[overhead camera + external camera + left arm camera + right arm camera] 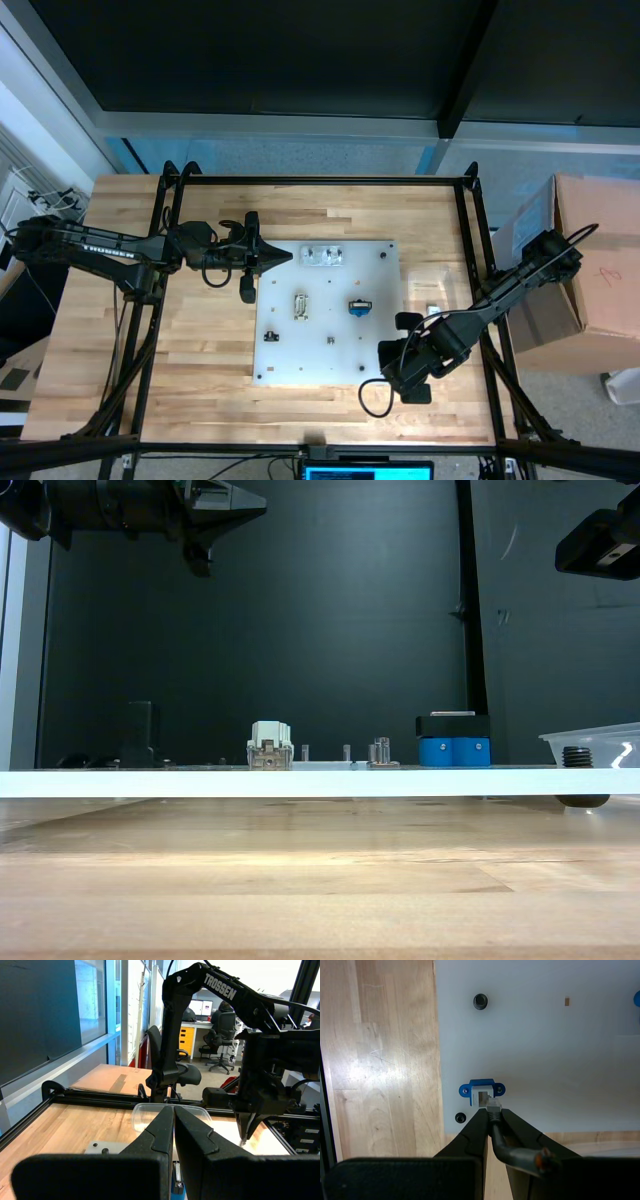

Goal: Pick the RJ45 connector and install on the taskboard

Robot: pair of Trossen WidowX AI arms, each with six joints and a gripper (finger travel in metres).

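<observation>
My right gripper (pixel 492 1111) is shut on the RJ45 connector (pixel 493 1104), a clear plug whose dark cable (pixel 509 1154) trails back between the fingers. In the right wrist view the plug's tip lines up with the blue RJ45 socket (pixel 481 1090) near a corner of the white taskboard (pixel 545 1050). In the low view the right gripper (pixel 600 542) hangs well above the board, so the plug is clear of its seat. Seen from above, the right gripper (pixel 398 358) covers the board's near right corner. My left gripper (pixel 283 257) is shut on nothing, high over the board's far left edge.
A clear plastic tray (pixel 432 288) lies right of the board. A white connector block (pixel 270 752), small posts (pixel 380 750) and a blue-and-black block (pixel 455 742) stand on the board. A cardboard box (pixel 590 270) sits at the far right. Black frame rails (pixel 320 181) border the table.
</observation>
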